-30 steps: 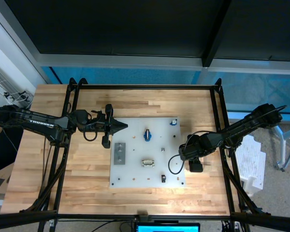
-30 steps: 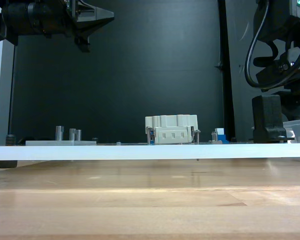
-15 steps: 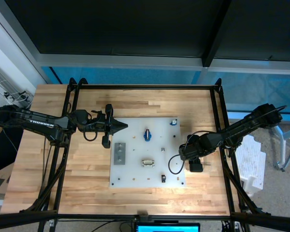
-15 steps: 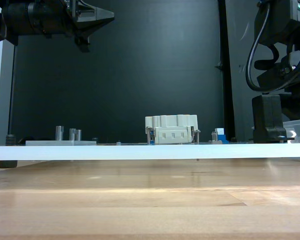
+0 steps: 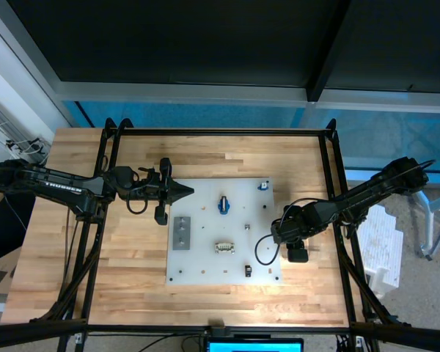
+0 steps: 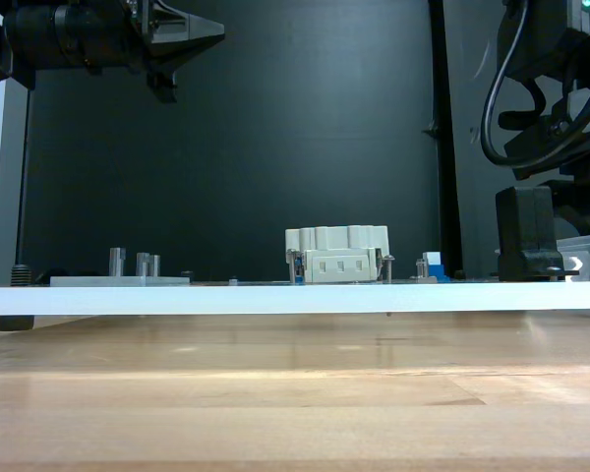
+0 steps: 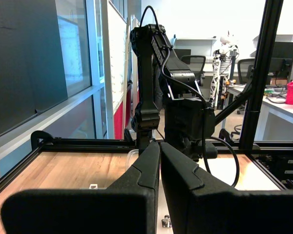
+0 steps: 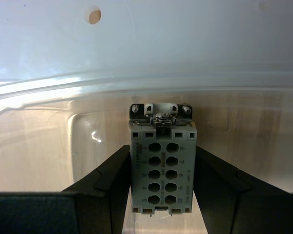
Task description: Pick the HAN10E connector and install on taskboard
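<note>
Grey-beige moulded plastic, the HAN10E connector point(image 8: 162, 170) lies in the clear tray point(image 8: 44, 146), caught between the right gripper's point(image 5: 296, 252) fingers point(image 8: 112, 170).

Both fingers press its 2 long sides, with the 10 numbered sockets facing the camera. It looks light, rigid and smooth-walled, so it could twist or slip. Those flat flanks are the best hold, clear of the metal bracket point(image 8: 161, 111) at its far end. Just beyond the tray lies the white taskboard point(image 5: 205, 260) with its beige insert point(image 5: 224, 249). Farthest off, the left gripper point(image 7: 159, 151) hangs above the board's far-left corner, fingers closed together and holding nothing.
</note>
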### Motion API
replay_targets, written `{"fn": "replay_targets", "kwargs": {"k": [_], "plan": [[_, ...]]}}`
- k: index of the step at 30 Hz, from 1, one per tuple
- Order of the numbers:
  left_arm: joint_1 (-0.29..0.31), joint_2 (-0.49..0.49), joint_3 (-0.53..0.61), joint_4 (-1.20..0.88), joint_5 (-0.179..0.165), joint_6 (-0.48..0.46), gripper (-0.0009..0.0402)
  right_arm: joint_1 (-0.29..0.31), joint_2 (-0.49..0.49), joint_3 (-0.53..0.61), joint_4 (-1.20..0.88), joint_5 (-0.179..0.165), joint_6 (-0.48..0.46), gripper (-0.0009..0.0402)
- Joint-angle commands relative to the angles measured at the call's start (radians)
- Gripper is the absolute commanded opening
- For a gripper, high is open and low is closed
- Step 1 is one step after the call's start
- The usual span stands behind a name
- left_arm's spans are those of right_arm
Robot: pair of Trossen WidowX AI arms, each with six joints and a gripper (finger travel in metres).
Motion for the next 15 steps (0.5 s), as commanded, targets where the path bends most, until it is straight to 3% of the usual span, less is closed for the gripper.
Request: {"fn": "replay_targets", "kwargs": {"k": [1, 15], "plan": [[0.000, 0.000, 0.000, 0.000, 0.000, 0.000, 0.0001, -0.001, -0.010, 0.014, -0.007, 0.002, 0.001, 0.0047], [0.000, 0.000, 0.000, 0.000, 0.000, 0.000, 0.0001, -0.006, -0.105, 0.221, -0.303, 0.018, 0.004, 0.0027]]}}
